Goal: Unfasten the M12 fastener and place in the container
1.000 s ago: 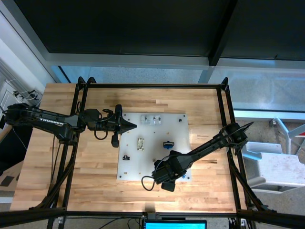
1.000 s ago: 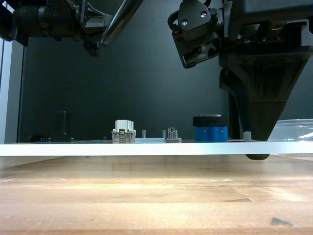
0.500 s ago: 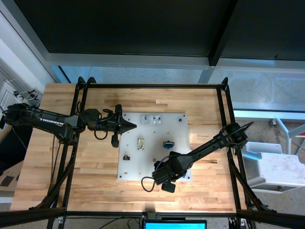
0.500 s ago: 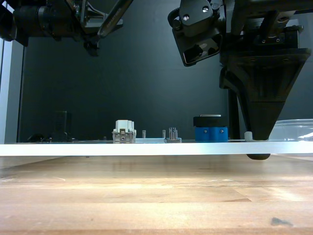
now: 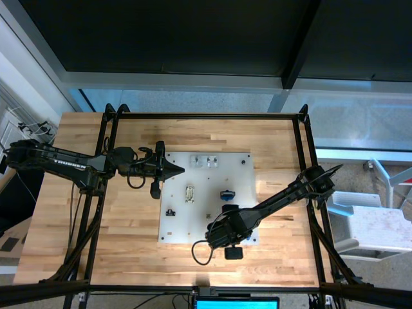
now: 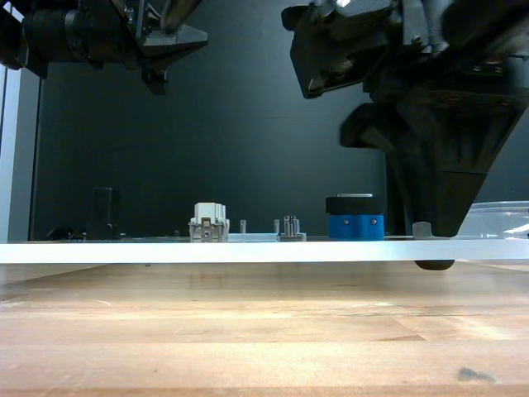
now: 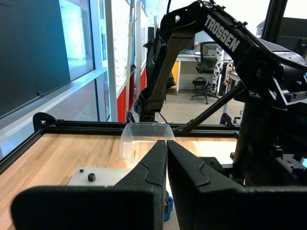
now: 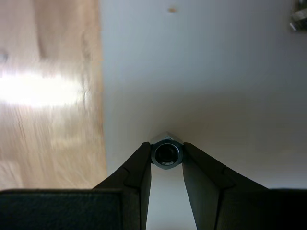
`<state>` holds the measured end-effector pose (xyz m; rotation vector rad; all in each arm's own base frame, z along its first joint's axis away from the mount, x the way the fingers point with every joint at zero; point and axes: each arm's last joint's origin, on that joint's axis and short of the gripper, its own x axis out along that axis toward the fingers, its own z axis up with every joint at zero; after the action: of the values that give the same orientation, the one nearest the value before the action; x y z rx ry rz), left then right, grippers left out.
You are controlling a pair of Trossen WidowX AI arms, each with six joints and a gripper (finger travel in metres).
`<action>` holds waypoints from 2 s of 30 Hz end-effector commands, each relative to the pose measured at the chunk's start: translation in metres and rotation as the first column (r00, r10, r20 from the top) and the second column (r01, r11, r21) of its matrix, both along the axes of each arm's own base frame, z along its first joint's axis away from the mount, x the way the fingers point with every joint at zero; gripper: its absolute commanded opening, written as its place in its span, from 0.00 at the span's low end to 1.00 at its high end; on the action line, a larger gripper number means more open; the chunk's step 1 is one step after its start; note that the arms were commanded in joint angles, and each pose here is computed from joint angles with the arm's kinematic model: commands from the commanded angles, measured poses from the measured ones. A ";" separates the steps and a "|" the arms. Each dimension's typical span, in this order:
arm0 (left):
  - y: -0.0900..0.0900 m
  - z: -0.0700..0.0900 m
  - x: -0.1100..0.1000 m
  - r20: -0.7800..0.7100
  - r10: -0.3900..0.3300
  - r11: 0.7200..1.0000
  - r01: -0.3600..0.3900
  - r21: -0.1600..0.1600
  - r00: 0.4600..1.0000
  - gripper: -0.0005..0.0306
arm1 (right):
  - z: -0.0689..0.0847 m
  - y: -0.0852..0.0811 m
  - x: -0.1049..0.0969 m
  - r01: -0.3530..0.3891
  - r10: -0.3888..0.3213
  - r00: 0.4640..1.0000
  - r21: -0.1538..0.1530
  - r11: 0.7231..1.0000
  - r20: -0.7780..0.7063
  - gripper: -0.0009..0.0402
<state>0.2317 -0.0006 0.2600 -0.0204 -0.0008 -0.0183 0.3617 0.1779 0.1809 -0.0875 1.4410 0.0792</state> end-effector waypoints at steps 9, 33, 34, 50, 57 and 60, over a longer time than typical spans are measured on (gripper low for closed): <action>0.000 0.000 0.000 0.001 0.000 1.000 0.000 0.000 1.000 0.02 | 0.000 0.000 0.000 -0.700 0.701 0.713 -0.088 0.709 -0.030 0.02; 0.000 0.000 0.000 0.001 0.000 1.000 0.000 0.000 1.000 0.02 | 0.000 0.000 -0.001 -0.980 0.980 0.170 -0.120 0.157 -0.106 0.02; 0.000 0.000 0.000 0.001 0.000 1.000 0.000 0.000 1.000 0.02 | 0.000 0.000 -0.001 -0.980 0.980 0.169 -0.120 0.156 -0.106 0.02; 0.000 0.000 0.000 0.001 0.000 1.000 0.000 0.000 1.000 0.02 | 0.010 -0.001 -0.004 -0.976 0.978 0.184 -0.131 0.171 -0.097 0.51; 0.000 0.000 0.000 0.001 0.000 1.000 0.000 0.000 1.000 0.02 | 0.028 -0.002 -0.012 -0.916 0.919 0.390 -0.128 0.381 -0.058 0.57; 0.000 0.000 0.000 0.001 0.000 1.000 0.000 0.000 1.000 0.02 | 0.034 -0.003 -0.015 -0.791 0.794 0.607 -0.111 0.602 -0.018 0.55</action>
<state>0.2317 -0.0006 0.2601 -0.0208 -0.0011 -0.0183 0.3480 0.1746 0.2120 -0.9273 1.2432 0.8245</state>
